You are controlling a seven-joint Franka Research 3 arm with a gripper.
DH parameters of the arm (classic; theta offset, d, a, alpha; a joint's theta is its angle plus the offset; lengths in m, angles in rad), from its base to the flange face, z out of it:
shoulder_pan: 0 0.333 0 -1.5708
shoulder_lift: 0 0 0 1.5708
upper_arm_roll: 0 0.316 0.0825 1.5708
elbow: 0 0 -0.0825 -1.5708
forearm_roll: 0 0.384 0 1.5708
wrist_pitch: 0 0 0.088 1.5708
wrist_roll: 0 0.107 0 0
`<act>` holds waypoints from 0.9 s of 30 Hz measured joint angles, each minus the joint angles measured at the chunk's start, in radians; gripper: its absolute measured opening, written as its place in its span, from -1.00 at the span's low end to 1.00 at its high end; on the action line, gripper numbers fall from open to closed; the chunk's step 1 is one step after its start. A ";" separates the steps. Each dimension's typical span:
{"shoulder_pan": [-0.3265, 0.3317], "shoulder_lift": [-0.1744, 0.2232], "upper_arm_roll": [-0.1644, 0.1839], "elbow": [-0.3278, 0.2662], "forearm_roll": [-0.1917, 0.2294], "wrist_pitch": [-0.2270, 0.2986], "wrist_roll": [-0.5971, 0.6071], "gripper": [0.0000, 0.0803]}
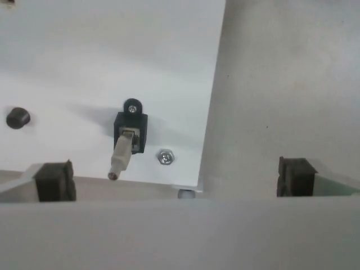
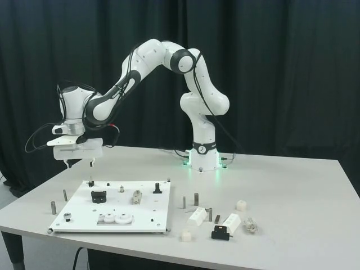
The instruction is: Remove Ethernet.
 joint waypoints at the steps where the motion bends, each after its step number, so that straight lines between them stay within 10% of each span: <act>1: 0.000 0.000 0.000 -0.004 0.000 0.005 0.000 0.99; 27: 0.017 -0.010 0.000 -0.153 0.028 0.162 0.000 0.99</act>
